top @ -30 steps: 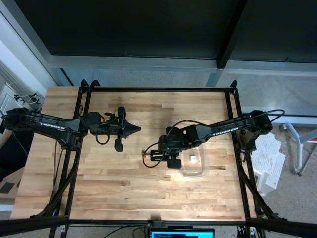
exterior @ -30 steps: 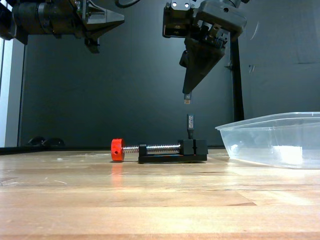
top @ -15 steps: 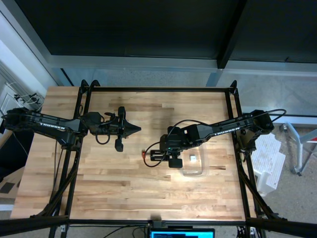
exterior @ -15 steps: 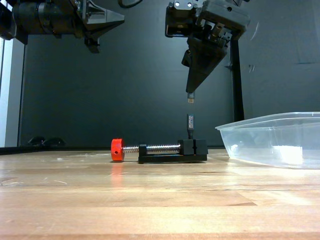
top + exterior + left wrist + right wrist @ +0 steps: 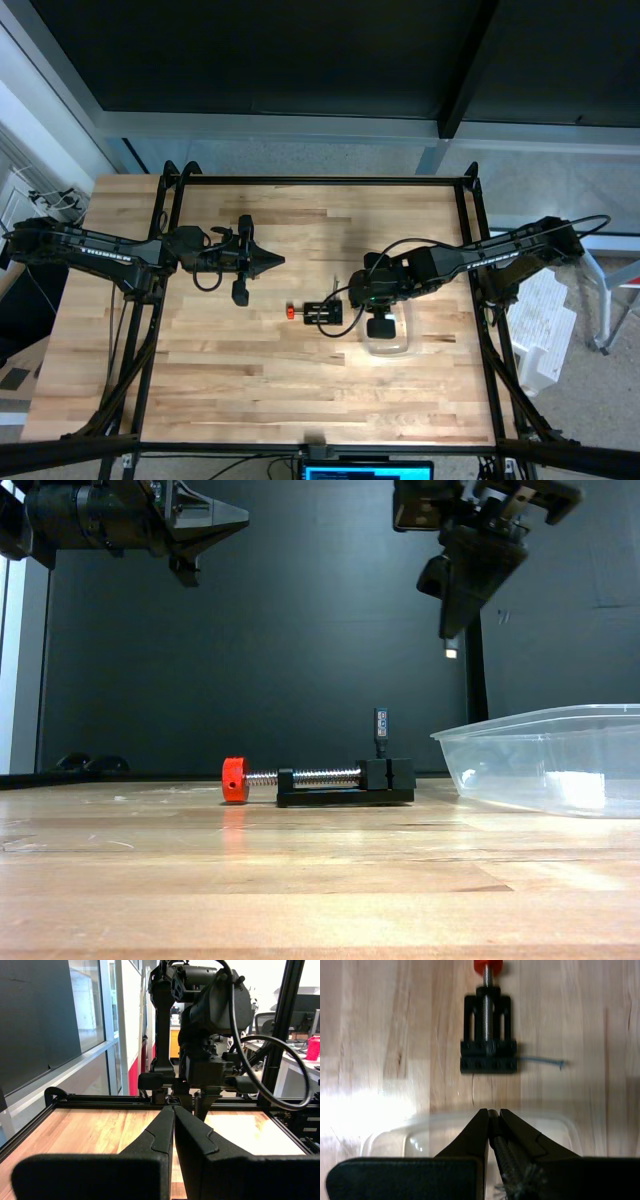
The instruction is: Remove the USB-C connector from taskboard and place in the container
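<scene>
a thin dark usb-c connector (image 5: 451, 650) is clenched in the right claw (image 5: 452, 632) near the rim of the clear rounded plastic dish (image 5: 540, 760). if released early, it could be dropped onto the counter (image 5: 300, 880). the left claw (image 5: 243, 518) is closed and parked high on the left.

The right end effector (image 5: 450, 640), pinching the USB-C connector (image 5: 451, 652), has left its spot directly above the taskboard (image 5: 345, 780). It now hangs higher and further right, over the container (image 5: 500, 742) rim nearest the taskboard, which the arm no longer covers in the high view.
</scene>
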You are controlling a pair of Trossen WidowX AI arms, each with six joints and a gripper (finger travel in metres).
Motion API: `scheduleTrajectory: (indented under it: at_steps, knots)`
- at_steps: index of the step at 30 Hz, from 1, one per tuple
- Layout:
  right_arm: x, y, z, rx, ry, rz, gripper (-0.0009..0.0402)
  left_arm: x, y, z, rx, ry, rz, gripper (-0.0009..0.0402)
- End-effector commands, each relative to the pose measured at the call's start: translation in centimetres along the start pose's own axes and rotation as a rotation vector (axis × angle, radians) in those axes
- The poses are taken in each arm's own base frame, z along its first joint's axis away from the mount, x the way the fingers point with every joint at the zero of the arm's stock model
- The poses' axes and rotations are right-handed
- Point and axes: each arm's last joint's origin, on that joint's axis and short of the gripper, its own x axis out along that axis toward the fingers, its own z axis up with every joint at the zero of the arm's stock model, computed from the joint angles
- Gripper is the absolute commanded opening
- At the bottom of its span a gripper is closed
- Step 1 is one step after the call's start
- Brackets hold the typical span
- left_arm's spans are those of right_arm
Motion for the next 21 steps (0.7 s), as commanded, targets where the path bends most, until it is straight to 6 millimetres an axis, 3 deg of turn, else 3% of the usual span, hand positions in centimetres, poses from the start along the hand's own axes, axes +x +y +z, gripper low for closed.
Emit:
scheduleTrajectory:
  at_steps: [1,10,21]
  knots:
    - [-0.3,-0.1,-0.9,-0.003,0.005,0.000,0.0000,0.0,0.0,0.0,0.000,0.001,0.000,0.0000]
    - [-0.6,-0.4,-3.4,-0.011,0.025,-0.001,0.0000,0.0,0.0,0.0,0.000,0.000,0.000,0.0000]
    - [1.1,-0.8,-6.4,-0.021,0.105,-0.016,0.0000,0.0,0.0,0.0,0.000,-0.001,0.000,0.0000]
